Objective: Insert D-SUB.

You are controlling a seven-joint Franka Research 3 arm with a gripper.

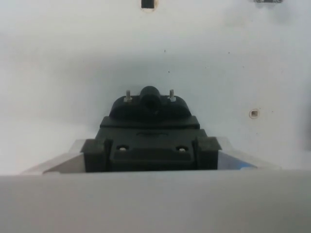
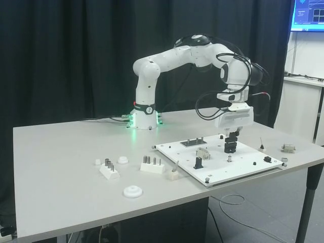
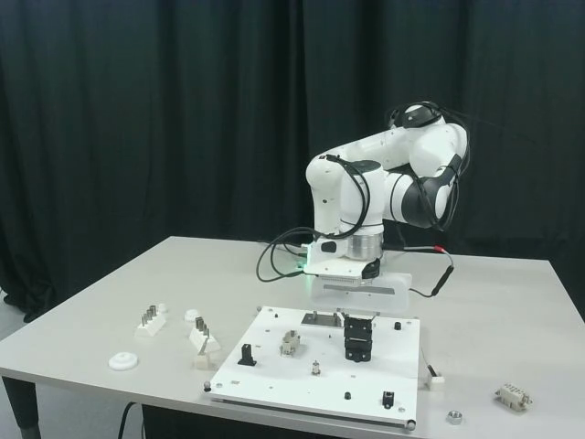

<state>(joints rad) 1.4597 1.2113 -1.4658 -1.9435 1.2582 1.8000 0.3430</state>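
Note:
My gripper (image 1: 150, 151) is shut on a black D-SUB connector (image 1: 149, 110), whose hood with two small screws sticks out past the black fingers (image 1: 95, 154). In the first room view the gripper (image 2: 231, 137) holds the connector (image 2: 230, 147) upright, low over the white board (image 2: 243, 169), near its middle. The second room view shows the same connector (image 3: 357, 346) under the gripper (image 3: 357, 327), over the board (image 3: 274, 370). I cannot tell whether it touches the board. A small grey connector part (image 3: 290, 344) stands on the board to the side.
On the board are a grey metal plate (image 2: 192, 143), a black bracket (image 2: 198, 162) and small pegs. White peg holders (image 2: 109, 169) (image 2: 152, 166) and a white disc (image 2: 132, 191) lie on the grey table. A grey connector (image 3: 513, 395) lies beyond the board.

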